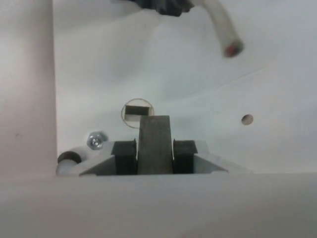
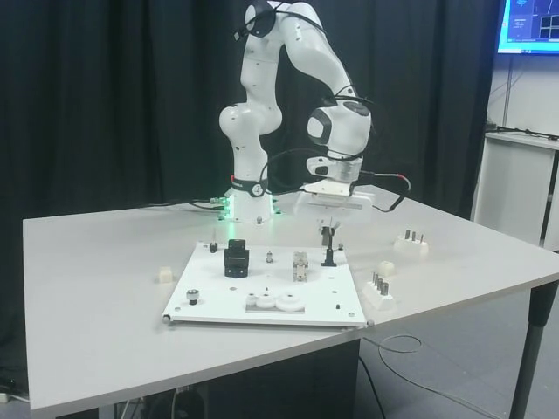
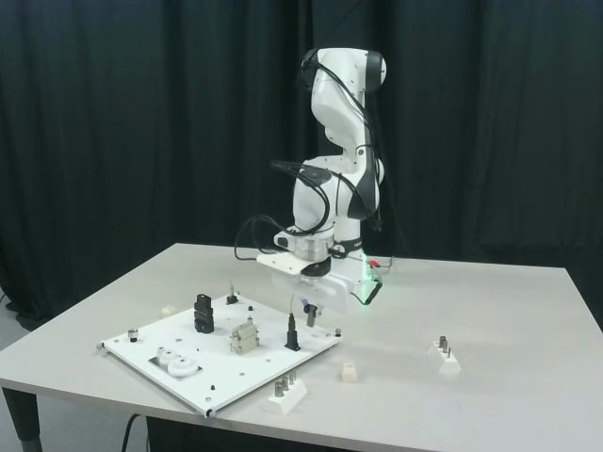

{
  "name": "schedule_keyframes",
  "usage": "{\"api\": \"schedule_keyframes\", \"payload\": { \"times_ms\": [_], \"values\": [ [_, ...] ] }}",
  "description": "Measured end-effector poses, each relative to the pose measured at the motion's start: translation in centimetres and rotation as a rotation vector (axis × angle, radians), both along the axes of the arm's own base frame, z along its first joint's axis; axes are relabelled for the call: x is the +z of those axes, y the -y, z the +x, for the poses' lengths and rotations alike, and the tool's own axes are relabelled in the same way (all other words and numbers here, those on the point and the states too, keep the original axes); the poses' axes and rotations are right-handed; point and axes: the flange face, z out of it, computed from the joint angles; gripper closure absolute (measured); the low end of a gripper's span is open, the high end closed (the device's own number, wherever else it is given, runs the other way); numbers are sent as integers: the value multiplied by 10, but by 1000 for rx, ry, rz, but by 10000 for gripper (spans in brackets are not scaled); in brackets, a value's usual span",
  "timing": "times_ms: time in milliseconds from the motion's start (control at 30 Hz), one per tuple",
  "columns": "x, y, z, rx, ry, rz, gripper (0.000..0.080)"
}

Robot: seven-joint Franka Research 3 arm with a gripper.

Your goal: Insert square peg 4.

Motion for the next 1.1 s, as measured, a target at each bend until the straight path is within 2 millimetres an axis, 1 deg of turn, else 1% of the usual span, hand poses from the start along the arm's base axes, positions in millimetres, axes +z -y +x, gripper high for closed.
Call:
{"api": "schedule_keyframes", "payload": {
  "times_ms": [533, 1100],
  "values": [
    [-11, -12, -2, 22, 7, 0, 647],
    [-18, -13, -1, 26, 13, -6, 647]
  ]
}}
